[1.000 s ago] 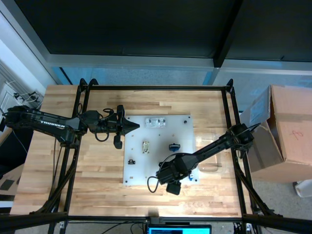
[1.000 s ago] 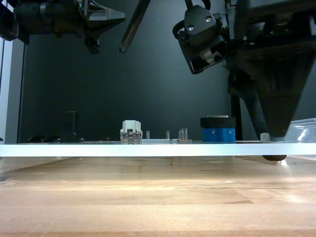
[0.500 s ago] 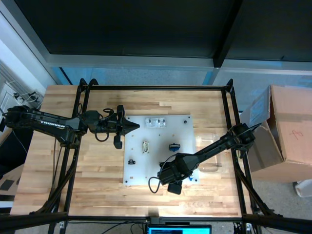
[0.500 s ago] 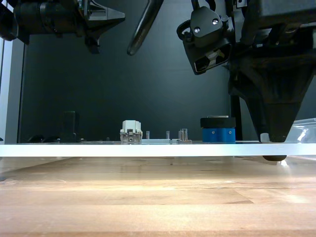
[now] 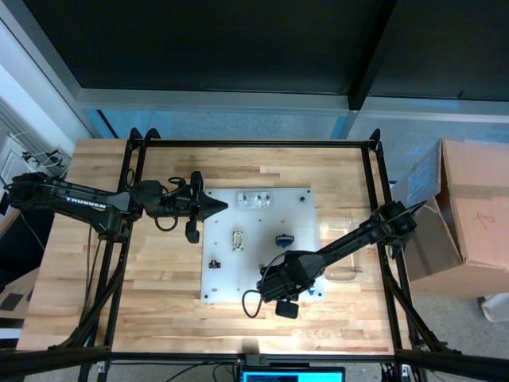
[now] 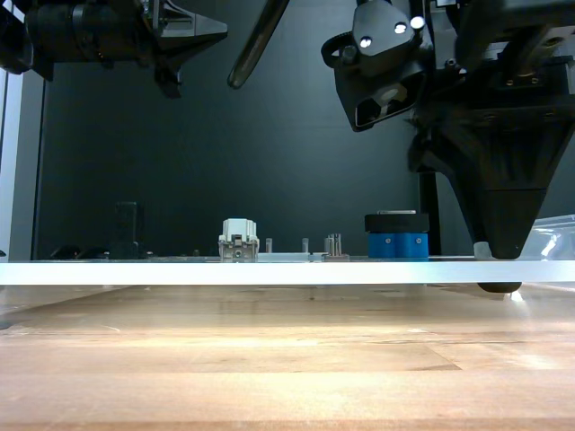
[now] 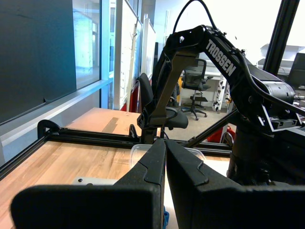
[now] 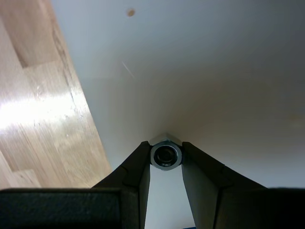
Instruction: Unfasten the M12 nut and place it in the container
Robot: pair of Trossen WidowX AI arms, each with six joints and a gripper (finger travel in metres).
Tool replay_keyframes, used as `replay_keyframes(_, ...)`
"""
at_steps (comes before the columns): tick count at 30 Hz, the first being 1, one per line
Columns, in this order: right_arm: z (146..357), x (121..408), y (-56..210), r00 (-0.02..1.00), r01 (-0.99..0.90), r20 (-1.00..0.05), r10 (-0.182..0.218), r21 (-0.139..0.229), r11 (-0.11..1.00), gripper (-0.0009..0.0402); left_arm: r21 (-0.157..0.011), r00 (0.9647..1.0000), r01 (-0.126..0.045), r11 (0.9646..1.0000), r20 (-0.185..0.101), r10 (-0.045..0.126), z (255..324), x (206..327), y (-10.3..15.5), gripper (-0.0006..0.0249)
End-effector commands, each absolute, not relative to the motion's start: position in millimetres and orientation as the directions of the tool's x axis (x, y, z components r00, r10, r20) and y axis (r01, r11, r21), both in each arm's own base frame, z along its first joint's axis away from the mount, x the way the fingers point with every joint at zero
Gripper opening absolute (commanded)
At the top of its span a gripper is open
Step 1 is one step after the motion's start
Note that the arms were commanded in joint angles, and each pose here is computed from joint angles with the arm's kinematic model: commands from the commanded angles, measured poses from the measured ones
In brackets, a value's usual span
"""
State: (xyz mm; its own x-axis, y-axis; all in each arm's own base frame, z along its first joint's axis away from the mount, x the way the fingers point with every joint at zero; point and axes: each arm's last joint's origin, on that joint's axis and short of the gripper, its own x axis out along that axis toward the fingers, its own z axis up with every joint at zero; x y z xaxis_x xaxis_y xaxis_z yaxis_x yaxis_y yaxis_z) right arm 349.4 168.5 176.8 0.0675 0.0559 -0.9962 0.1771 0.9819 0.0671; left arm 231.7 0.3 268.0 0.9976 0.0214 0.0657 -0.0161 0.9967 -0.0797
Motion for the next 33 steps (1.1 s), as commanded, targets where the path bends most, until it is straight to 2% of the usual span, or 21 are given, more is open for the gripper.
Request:
replay_keyframes(1, 179.4, 348.6, 167.9, 0.071, 0.071, -0.996, 0.053, 0.058, 0.996, 0.0004, -0.08, 0.9976, -0.016, 0.9967, 0.066, 0.021, 268.1, 231.7, 0.3, 0.0)
replay_keyframes(8, 178.1, 348.0, 167.7, 0.068, -0.227, -0.996, 0.052, 0.035, 0.973, 0.0015, -0.08, 0.9976, -0.016, 0.9967, 0.066, 0.021, 268.1, 231.7, 0.3, 0.0)
replay_keyframes(17, 178.7, 348.5, 167.9, 0.075, -0.594, -0.996, 0.056, 0.0, 0.805, 0.0016, -0.08, 0.9976, -0.016, 0.9967, 0.066, 0.021, 268.1, 231.7, 0.3, 0.0)
replay_keyframes(22, 179.1, 350.4, 169.0, 0.096, -0.773, -0.993, 0.066, -0.033, 0.634, 0.0016, -0.08, 0.9976, -0.016, 0.9967, 0.066, 0.022, 268.1, 231.7, 0.4, 0.0)
replay_keyframes(26, 179.1, 350.3, 168.8, 0.095, -0.889, -0.993, 0.065, -0.055, 0.454, 0.0016, -0.08, 0.9976, -0.016, 0.9967, 0.066, 0.022, 268.1, 231.7, 0.4, 0.0)
replay_keyframes(33, 178.9, 349.9, 168.6, 0.09, -0.98, -0.994, 0.063, -0.077, 0.185, 0.0016, -0.08, 0.9976, -0.016, 0.9967, 0.066, 0.021, 268.1, 231.7, 0.3, 0.0)
